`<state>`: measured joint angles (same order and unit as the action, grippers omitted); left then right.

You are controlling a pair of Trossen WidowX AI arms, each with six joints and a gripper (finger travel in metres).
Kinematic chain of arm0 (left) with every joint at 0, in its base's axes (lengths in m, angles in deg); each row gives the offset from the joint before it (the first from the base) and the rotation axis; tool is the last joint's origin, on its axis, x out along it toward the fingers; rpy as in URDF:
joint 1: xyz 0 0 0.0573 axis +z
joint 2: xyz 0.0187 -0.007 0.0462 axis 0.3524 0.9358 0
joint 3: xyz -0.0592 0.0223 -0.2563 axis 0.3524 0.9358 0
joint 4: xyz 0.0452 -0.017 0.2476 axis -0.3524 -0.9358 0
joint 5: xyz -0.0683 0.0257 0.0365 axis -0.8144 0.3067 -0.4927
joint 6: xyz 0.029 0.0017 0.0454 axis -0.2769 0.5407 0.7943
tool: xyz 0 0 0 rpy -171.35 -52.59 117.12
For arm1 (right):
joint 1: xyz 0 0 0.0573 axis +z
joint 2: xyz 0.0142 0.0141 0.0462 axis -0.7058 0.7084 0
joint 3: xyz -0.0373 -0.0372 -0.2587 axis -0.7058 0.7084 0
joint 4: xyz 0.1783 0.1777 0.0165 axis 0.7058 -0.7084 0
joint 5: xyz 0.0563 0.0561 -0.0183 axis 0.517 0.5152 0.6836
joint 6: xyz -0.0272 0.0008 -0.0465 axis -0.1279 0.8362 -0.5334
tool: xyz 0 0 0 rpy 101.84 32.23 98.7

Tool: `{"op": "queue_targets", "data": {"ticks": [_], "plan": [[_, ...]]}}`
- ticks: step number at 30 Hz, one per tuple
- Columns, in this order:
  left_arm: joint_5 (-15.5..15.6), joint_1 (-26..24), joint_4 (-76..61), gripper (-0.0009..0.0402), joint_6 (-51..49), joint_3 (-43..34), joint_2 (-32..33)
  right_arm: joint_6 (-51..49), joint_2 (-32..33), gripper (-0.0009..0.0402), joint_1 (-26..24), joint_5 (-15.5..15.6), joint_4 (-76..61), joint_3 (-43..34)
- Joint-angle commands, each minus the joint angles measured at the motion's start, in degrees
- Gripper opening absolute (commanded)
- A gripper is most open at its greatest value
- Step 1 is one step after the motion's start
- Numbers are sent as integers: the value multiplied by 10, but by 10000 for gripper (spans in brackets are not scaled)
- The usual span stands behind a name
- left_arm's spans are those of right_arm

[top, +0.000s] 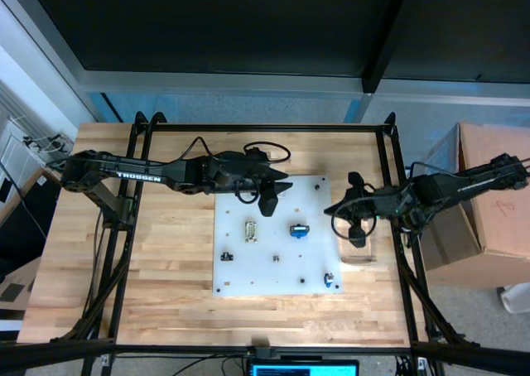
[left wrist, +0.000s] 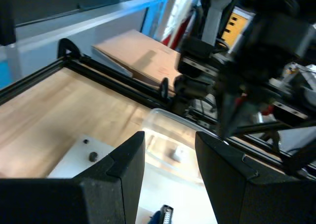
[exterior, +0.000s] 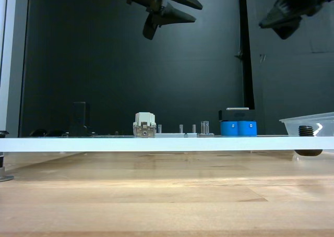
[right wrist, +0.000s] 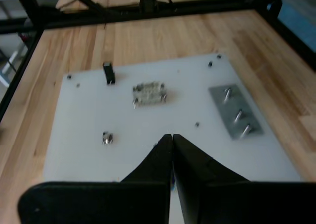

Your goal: Pick the RJ45 connector and install on the taskboard

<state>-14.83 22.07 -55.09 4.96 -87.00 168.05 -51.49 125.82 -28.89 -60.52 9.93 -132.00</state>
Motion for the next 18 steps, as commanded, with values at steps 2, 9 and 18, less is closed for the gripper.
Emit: {"op": "queue_targets", "data": {"ticks": [2, 9, 18], "plan": [[25, -8, 6, 80, 63, 0, -12, -39, -5, 0, -49, 65, 51, 0], [22, -27, -1, 5, 179, 4, -65, -79, -4, 0, -137, 163, 139, 4], [3, -26, 8, -1, 218, 48, -115, -111, -5, 0, -213, 221, 215, 12]]}}
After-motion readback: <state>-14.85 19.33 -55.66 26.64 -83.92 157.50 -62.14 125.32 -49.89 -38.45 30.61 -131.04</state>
